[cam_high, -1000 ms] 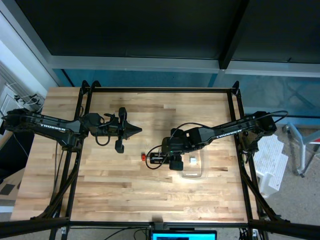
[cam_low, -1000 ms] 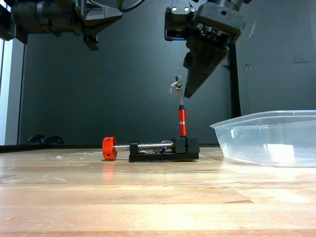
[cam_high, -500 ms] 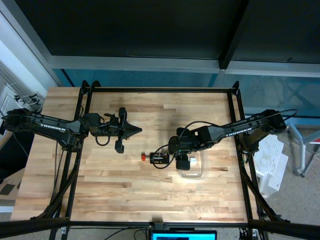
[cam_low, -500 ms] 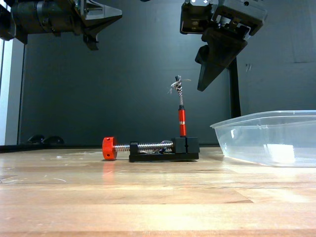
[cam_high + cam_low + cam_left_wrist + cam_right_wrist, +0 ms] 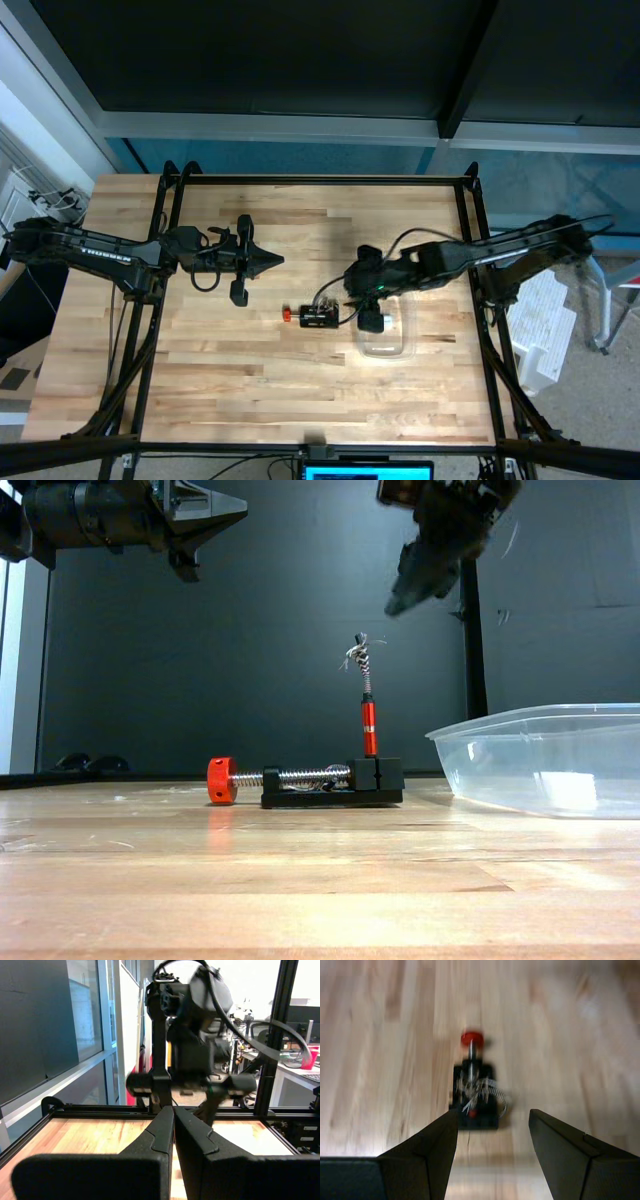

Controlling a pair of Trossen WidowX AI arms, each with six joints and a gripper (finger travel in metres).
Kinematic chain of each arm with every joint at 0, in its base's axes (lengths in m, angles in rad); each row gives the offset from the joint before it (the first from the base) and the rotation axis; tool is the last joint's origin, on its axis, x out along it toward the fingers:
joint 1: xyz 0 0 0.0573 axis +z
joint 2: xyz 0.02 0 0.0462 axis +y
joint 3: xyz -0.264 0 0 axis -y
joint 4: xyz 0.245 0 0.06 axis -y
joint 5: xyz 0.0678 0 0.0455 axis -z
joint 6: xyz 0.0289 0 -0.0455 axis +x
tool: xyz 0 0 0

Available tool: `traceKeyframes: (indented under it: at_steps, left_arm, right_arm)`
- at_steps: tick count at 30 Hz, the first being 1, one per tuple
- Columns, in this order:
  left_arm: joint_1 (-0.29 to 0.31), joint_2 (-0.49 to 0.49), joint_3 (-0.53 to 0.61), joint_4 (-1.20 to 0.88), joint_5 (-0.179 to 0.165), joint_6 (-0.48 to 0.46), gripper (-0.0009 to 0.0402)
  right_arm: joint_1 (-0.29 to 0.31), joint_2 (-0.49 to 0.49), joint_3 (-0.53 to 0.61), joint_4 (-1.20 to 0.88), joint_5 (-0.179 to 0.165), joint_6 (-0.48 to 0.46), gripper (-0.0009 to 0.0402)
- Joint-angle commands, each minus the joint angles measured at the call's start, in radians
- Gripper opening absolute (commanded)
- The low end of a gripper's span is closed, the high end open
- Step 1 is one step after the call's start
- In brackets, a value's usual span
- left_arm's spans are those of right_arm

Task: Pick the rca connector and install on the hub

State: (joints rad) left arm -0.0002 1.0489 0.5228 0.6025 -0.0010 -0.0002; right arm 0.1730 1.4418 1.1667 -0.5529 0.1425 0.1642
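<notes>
Right gripper [image 5: 398, 604] spread above hub [image 5: 332, 796]; left gripper [image 5: 276, 261] pinched, far left.

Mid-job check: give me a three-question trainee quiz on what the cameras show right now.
1. True or false: the right hand is shut on the hub.
2. Which hand has its fingers together, high above the table? A: left hand. B: right hand.
3. Fill in: the clear tray lies on the side of the hub toward the ____ arm.

Key:
1. False. It is open and empty, above the hub.
2. A.
3. Right.
</notes>
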Motion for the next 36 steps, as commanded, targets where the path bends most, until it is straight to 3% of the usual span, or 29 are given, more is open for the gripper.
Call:
traceKeyframes:
  at_steps: [1, 9, 14, 16, 19, 22, 36]
  left_arm:
    - [0.0, 0.0, 0.0, 0.0, 0.0, 0.0, 0.0]
    - [0.0, 0.0, 0.0, 0.0, 0.0, 0.0, 0.0]
    - [0.0, 0.0, 0.0, 0.0, 0.0, 0.0, 0.0]
    - [0.0, 0.0, 0.0, 0.0, 0.0, 0.0, 0.0]
    - [0.0, 0.0, 0.0, 0.0, 0.0, 0.0, 0.0]
    - [0.0, 0.0, 0.0, 0.0, 0.0, 0.0, 0.0]
    - [0.0, 0.0, 0.0, 0.0, 0.0, 0.0, 0.0]
  right_arm:
    - [-0.004, -0.09, -0.084, 0.129, 0.0, -0.021, 0.0176]
    - [-0.026, -0.282, -0.288, 0.469, 0.047, -0.087, 0.0102]
    - [-0.059, -0.36, -0.373, 0.631, 0.047, -0.129, 0.0049]
    - [-0.083, -0.38, -0.399, 0.678, 0.033, -0.132, 0.0026]
    - [-0.122, -0.408, -0.441, 0.738, -0.037, -0.146, -0.0004]
    - [-0.143, -0.425, -0.481, 0.803, -0.058, -0.145, 0.0004]
    - [-0.145, -0.497, -0.611, 0.956, -0.066, -0.146, 0.0]
